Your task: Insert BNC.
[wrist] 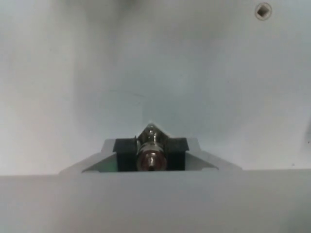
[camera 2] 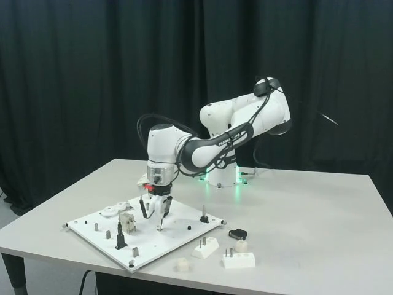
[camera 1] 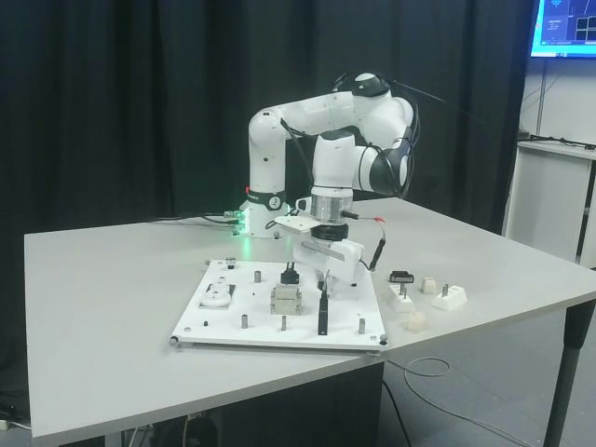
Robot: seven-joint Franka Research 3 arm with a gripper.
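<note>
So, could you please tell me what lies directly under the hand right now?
The hand holds the BNC connector over the white board. The spot beneath the connector is hidden, so no socket shows.
</note>
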